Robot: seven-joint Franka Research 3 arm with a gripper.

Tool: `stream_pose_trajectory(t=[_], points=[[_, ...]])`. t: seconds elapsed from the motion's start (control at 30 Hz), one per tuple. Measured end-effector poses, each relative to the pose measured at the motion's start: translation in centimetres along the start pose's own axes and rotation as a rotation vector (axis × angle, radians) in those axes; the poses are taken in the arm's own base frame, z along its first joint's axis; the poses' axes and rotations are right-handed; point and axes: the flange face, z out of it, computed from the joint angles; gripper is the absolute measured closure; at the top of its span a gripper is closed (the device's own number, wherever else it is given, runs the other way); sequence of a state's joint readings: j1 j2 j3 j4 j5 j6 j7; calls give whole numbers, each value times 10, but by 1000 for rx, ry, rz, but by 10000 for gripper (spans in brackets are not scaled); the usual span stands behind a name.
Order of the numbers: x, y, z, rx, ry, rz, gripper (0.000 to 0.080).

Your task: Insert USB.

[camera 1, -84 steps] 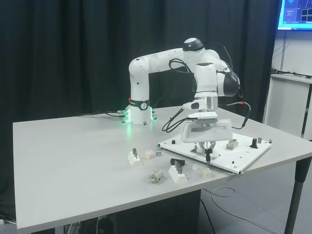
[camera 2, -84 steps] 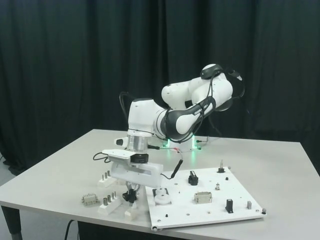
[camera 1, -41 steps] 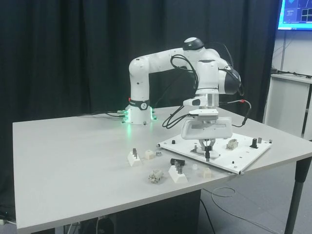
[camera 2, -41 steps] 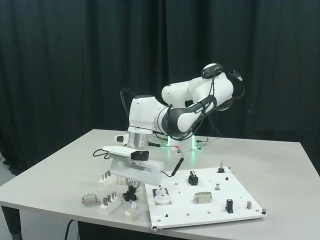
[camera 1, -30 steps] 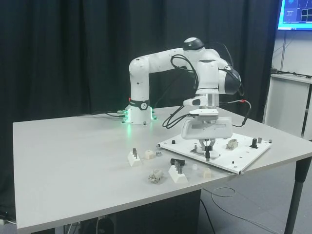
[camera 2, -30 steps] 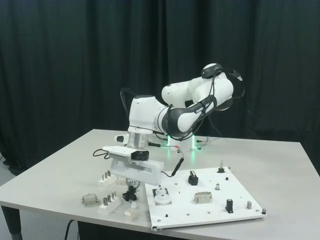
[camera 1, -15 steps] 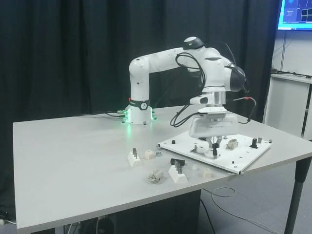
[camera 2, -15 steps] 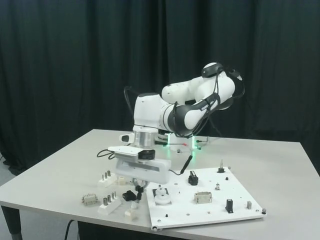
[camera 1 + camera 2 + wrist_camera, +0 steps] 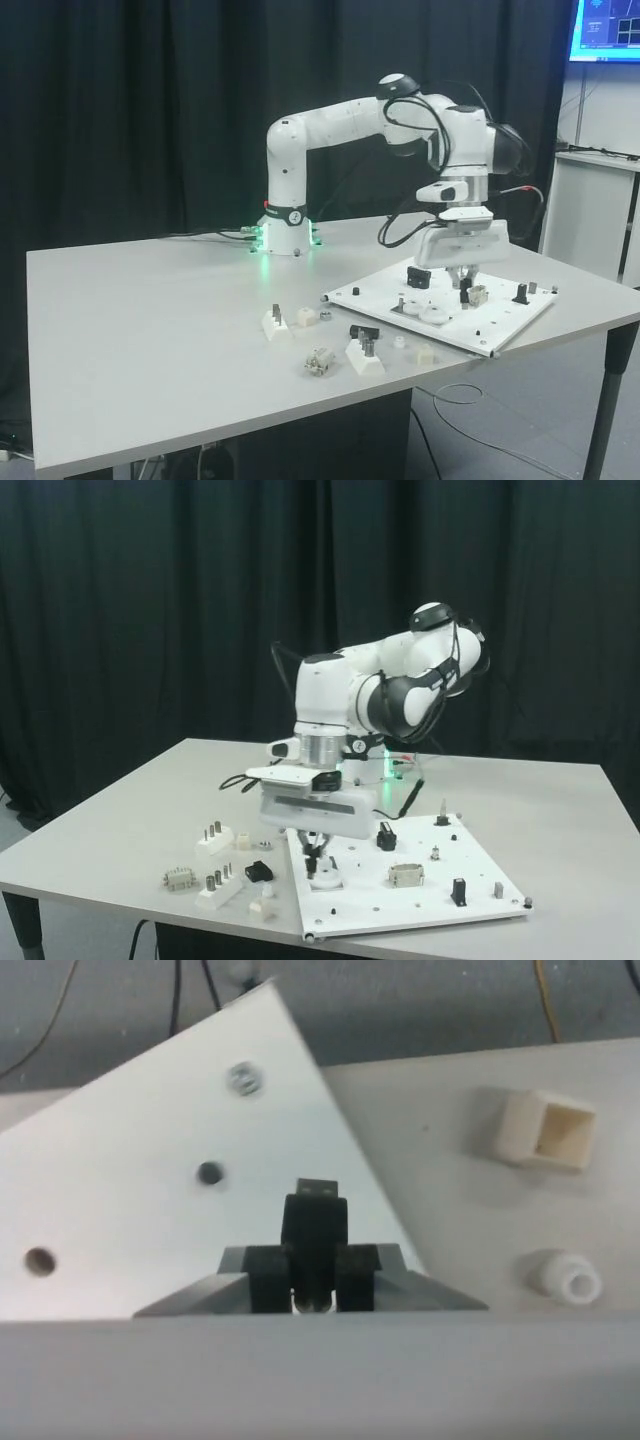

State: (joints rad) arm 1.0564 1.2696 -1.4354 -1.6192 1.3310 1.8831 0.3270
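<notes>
The small black USB plug with a grey metal tip [image 9: 316,1230] sits clamped between the jaws of the white arm's two-fingered gripper [image 9: 312,1280], the black fingertip pads [image 9: 265,1278] pressing its body from either side. In the wrist view its long axis runs straight out from the jaws, metal tip leading and pointing down toward the flat white assembly board [image 9: 130,1190] beneath it; the plug's rear end is hidden between the pads. It hangs above the board near a corner edge, apart from the surface as far as the room views show. In the first room view the gripper [image 9: 463,284] is over the middle of the board [image 9: 500,325], and the plug itself is too small to make out there. In the second room view the gripper [image 9: 312,857] hangs just above a round white gear-like part [image 9: 324,877]. Off the board, on the grey bench [image 9: 450,1200], lie a hollow square white block [image 9: 546,1130] and a small white ring-shaped cap [image 9: 566,1278], near one another.
</notes>
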Motion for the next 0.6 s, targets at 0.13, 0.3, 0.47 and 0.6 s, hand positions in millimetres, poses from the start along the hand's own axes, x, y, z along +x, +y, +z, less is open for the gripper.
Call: stream_pose_trajectory(t=[0.13,0.3,0.47,0.6], points=[[-14,-10,-2,-14,-13,-18,713],[-31,-22,-4,-24,-33,-30,713],[-48,-36,-6,-36,-43,-53,713],[-64,-48,-8,-41,-55,-63,713]])
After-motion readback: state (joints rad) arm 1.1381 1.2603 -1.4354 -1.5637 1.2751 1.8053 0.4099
